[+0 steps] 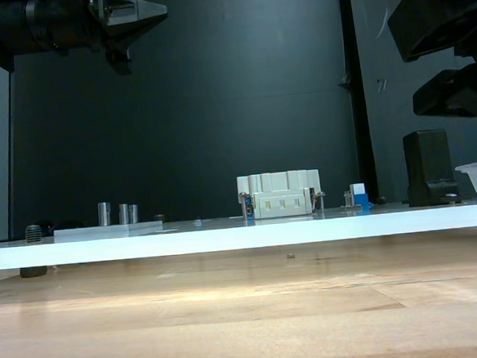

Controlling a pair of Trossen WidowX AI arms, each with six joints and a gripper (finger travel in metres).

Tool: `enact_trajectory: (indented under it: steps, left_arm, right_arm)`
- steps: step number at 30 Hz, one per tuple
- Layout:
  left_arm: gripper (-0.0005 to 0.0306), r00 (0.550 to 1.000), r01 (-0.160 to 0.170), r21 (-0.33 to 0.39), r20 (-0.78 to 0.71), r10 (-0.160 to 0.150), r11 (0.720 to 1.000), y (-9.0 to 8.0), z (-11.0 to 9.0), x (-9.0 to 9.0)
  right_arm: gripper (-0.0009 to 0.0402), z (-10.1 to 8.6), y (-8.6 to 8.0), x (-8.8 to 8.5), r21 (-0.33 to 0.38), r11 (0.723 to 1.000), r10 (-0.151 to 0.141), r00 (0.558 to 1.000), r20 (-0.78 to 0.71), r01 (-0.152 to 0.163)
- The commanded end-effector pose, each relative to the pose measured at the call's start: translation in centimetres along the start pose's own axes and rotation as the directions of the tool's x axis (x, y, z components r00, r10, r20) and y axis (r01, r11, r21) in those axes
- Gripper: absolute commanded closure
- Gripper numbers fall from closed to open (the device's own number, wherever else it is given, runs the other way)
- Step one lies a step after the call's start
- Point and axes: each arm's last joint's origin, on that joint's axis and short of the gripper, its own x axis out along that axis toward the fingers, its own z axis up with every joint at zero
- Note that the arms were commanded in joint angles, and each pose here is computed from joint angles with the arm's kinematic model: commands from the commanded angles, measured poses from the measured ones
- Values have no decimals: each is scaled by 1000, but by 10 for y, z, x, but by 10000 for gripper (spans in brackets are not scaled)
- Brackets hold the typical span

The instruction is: Pick the 16mm bar from the taskboard and place it in the container

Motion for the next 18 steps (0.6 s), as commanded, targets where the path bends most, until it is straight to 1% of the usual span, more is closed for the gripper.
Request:
enact_trajectory:
  steps: [1,10,18]
  left_arm:
    - [300,1000,0,0,0,0,1000,0,0,0]
    - [300,1000,0,0,0,0,1000,0,0,0]
    - [300,1000,0,0,0,0,1000,0,0,0]
  right_arm:
    - [297,0,0,0,0,1000,-1,1000,0,1]
    - [356,1,0,0,0,1000,3,1000,5,-3]
    - [382,1,0,0,0,1000,4,1000,6,-4]
